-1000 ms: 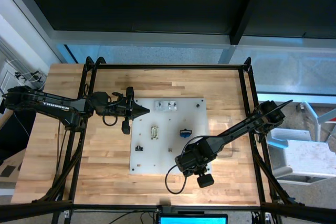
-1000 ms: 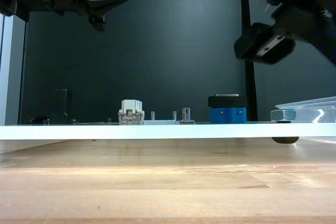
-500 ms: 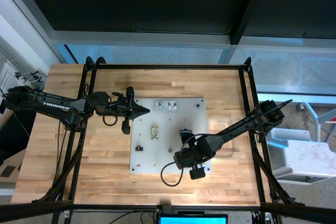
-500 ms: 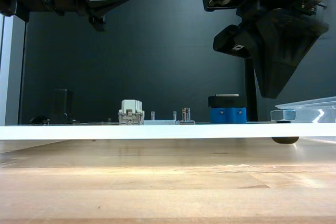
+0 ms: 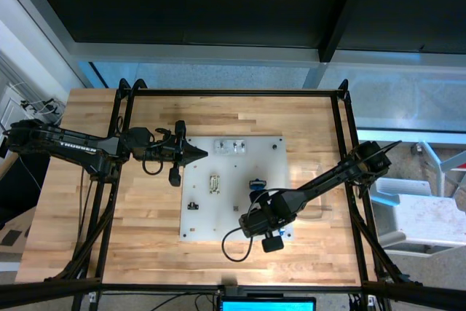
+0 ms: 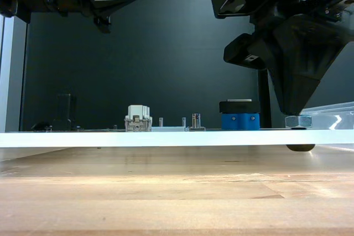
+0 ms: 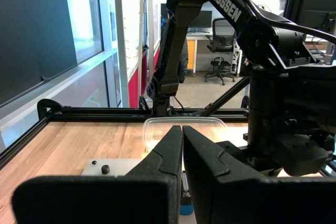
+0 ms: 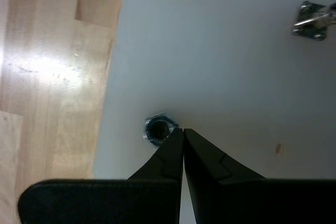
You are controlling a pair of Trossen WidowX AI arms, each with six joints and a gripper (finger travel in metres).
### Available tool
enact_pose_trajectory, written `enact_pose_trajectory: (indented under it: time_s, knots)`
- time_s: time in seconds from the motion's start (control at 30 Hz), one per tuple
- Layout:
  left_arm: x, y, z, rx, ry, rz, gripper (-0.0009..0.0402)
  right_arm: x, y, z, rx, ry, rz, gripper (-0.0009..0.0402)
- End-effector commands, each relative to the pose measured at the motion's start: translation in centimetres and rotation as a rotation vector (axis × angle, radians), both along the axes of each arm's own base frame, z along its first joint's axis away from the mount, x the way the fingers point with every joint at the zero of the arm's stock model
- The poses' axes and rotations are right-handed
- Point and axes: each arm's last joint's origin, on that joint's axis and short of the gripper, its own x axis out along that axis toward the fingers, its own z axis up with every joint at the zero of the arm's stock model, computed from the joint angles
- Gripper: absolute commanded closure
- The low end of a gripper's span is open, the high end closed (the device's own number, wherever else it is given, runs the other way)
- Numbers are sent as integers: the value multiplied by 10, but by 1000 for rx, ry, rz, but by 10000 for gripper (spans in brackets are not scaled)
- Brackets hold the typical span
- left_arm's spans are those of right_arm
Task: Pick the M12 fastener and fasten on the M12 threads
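1. M12 nut (image 8: 159, 128): my right wrist view shows it flat on the white board (image 8: 236, 51), close to the board edge where the wooden table (image 8: 52, 77) begins, dark centre hole facing up.
2. Low view adds what the wrist view cannot: the nut rides a little above the board surface, with a dark sliver of the M12 stud (image 6: 298, 128) under it. I read that as on its stud, not run fully down.
3. In the low view the clear tray (image 6: 332, 111) stands behind the nut. In the high view the right arm covers the spot, so I get no check from above.
4. Right gripper (image 8: 183, 130): fingers pressed together, nothing between them. The tips sit at the nut's rim, just beside the hole, not around the nut.
5. From table level the gripper points straight down, with its tip right at the nut's top face. I cannot tell whether they touch.
6. Left gripper (image 5: 198, 153): held high over the board's far left edge, well apart from the nut. Its own wrist view shows the fingers clenched on nothing.
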Motion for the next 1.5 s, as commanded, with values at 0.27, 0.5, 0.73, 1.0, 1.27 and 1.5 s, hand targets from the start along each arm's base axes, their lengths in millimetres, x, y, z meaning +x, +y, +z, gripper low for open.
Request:
enact_pose_trajectory:
  time_s: [0.27,0.5,0.73,1.0,1.27,1.5]
  knots:
    - [0,0,0,0,0,0,393,-13,0,3,151,181,38,393]
    - [0,0,0,0,0,0,393,-11,-3,6,55,112,-12,393]
    - [0,0,0,0,0,0,393,-6,-4,3,-6,49,-78,393]
    - [0,0,0,0,0,0,393,-1,-1,-7,-4,46,-98,393]
    - [0,0,0,0,0,0,393,-2,5,-6,186,130,-41,393]
    - [0,0,0,0,0,0,393,-4,6,0,230,133,-12,393]
